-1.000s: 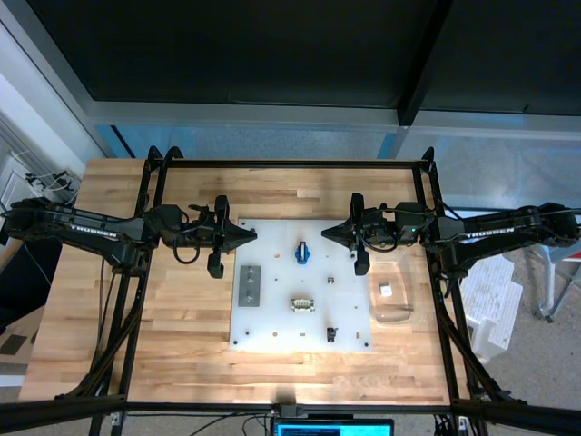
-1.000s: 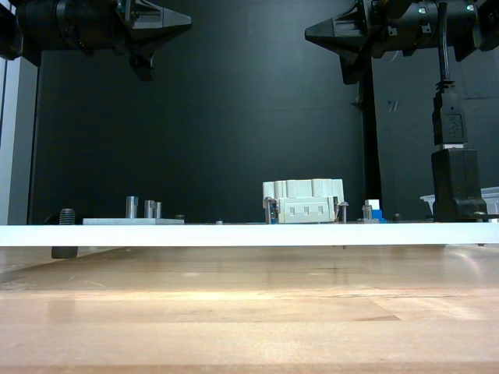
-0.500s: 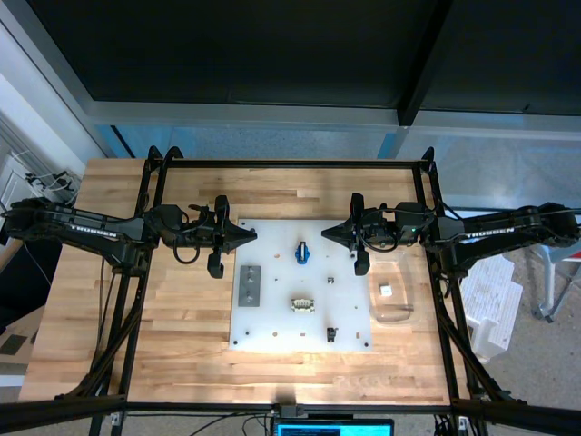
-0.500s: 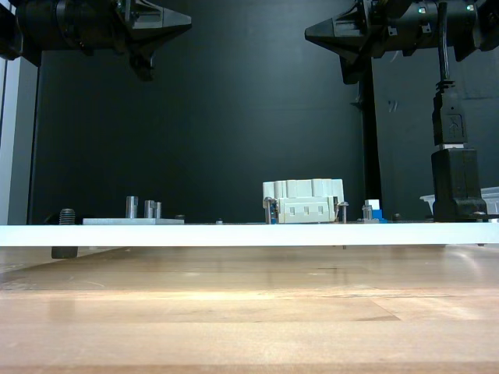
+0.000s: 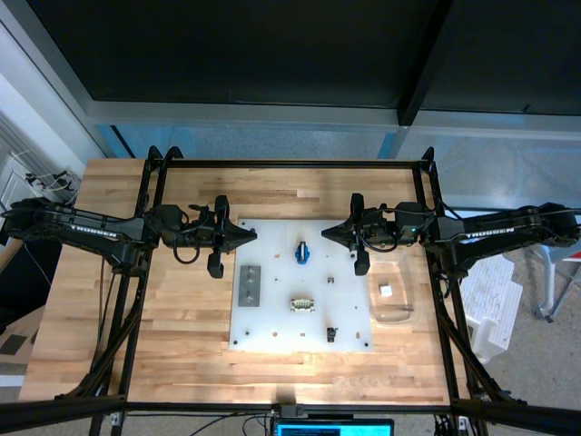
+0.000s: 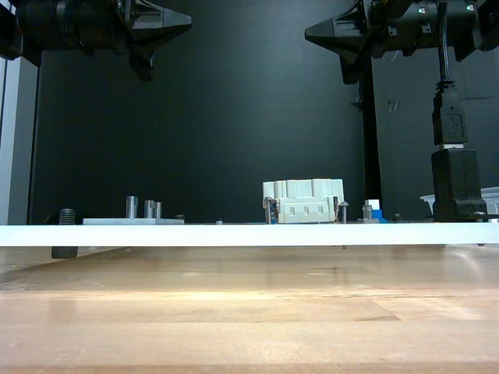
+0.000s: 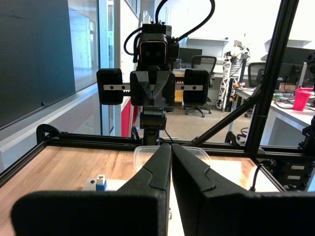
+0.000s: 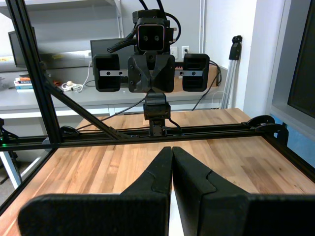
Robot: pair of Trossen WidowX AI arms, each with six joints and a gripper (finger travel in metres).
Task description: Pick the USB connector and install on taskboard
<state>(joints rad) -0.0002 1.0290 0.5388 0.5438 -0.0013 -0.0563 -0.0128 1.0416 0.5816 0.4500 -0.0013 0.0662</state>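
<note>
Two grippers, the left gripper (image 5: 251,234) over the left edge of one taskboard (image 5: 272,313) and the right gripper (image 5: 326,232) over its right, were counted, with one USB connector (image 5: 332,334), one clear tray (image 5: 396,318) and one white block (image 5: 386,290).

In the high view the USB connector (image 5: 332,333) is a tiny speck on the taskboard (image 5: 272,309), lower right, its detail unreadable. The low view's top edge crops the left gripper (image 6: 185,22), upper left, and the right gripper (image 6: 309,33), upper right.

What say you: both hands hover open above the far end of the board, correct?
Not open: the wrist views show the left hand and the right hand shut. Both do hover above the far end of the board.
</note>
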